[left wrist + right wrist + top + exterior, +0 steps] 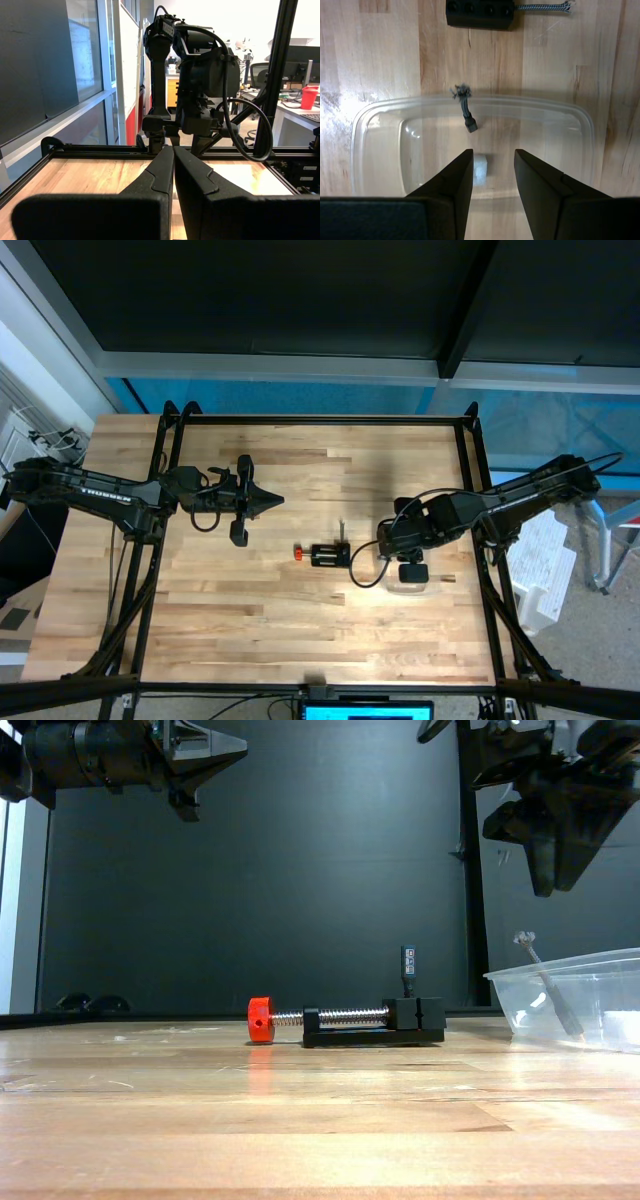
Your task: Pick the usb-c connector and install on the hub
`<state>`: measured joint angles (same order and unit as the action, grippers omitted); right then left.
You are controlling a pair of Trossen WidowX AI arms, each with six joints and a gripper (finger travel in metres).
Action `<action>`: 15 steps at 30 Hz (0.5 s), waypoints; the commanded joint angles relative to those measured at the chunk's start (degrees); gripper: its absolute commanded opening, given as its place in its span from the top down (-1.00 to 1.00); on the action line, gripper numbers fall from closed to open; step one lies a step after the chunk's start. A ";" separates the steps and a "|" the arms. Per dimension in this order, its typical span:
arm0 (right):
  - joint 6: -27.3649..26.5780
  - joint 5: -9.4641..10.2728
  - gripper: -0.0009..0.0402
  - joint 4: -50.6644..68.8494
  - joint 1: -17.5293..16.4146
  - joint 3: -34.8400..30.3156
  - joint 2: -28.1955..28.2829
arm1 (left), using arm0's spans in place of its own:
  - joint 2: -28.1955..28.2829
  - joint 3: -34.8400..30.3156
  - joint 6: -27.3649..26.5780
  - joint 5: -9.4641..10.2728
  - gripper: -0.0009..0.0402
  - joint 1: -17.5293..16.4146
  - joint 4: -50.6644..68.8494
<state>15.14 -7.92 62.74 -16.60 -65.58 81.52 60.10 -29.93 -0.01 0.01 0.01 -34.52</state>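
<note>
High view misses what my right wrist view shows: the usb-c connector (469,123), a dark stub with a frayed tail, lying beyond my parted right pincer (492,155). My left pincer (173,149) is pressed together, well apart from it.

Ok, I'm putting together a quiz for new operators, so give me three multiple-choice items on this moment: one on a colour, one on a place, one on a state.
1. The hub has a knob that is: A. blue; B. orange-red; C. white.
2. The right gripper is: A. above the clear dish; B. over the hub; C. resting on the tabletop.
3. The left gripper, raised above the table's left half, is: A. shut; B. wide open; C. holding the hub.

Answers:
1. B, because the low view shows the knob orange-red.
2. A, because the dish lies beneath its open fingers.
3. A, because its fingers meet with nothing between them.
</note>
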 commanded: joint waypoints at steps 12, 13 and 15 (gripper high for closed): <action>2.21 -0.07 0.17 -0.46 -1.14 1.60 -1.16 | 0.02 -0.02 0.00 0.00 0.96 0.00 0.00; 2.23 -0.04 0.16 -0.46 -1.29 1.60 -1.16 | 0.02 -0.02 0.00 0.00 0.96 -0.02 -0.02; 2.10 -0.02 0.16 -0.50 -1.70 1.60 -1.16 | 0.00 -0.02 0.00 0.00 0.96 0.00 -0.02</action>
<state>17.30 -7.94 62.28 -18.04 -63.94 80.27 60.10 -29.95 -0.03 0.01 0.01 -34.54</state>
